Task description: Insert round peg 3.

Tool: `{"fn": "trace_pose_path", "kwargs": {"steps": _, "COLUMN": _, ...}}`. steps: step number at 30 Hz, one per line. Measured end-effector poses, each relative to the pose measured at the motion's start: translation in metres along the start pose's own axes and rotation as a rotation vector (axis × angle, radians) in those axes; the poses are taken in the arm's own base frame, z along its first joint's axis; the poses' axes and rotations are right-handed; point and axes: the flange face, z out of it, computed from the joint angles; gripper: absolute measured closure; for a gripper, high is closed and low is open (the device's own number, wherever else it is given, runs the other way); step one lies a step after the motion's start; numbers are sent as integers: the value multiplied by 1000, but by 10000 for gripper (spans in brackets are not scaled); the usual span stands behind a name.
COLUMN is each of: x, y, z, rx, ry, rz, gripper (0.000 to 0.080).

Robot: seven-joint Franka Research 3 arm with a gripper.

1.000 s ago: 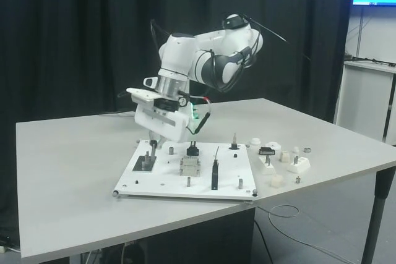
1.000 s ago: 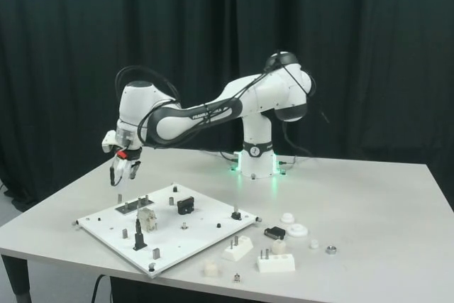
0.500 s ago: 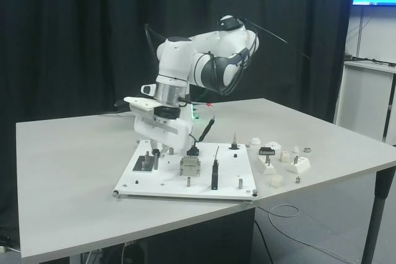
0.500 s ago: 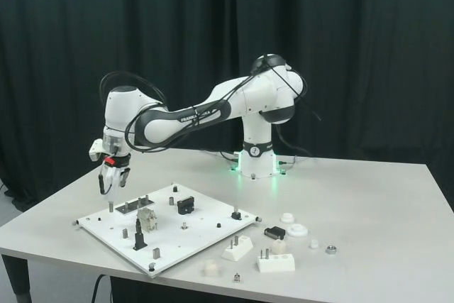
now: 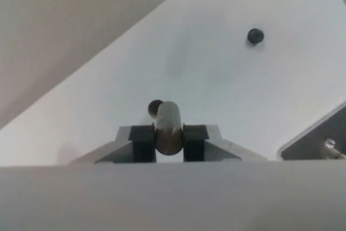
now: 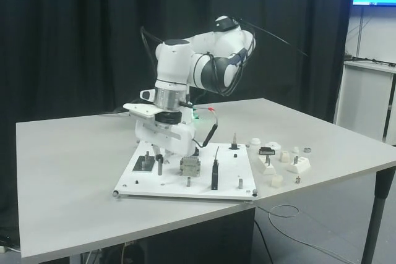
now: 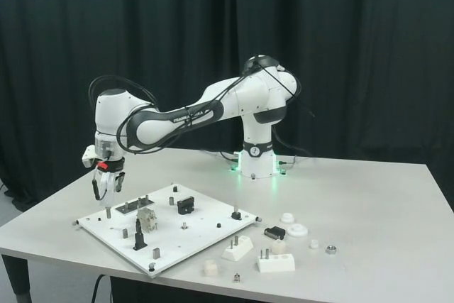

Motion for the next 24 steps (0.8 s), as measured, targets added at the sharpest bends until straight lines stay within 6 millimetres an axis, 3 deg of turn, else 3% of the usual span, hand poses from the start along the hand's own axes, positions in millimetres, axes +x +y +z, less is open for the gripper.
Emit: {"fn": "trace_pose_path", "kwargs": {"steps": 24, "x": -7, "y": -5, "z": 19, "rx": -22, "ry": -16, "rz": 11, "gripper": 698}}
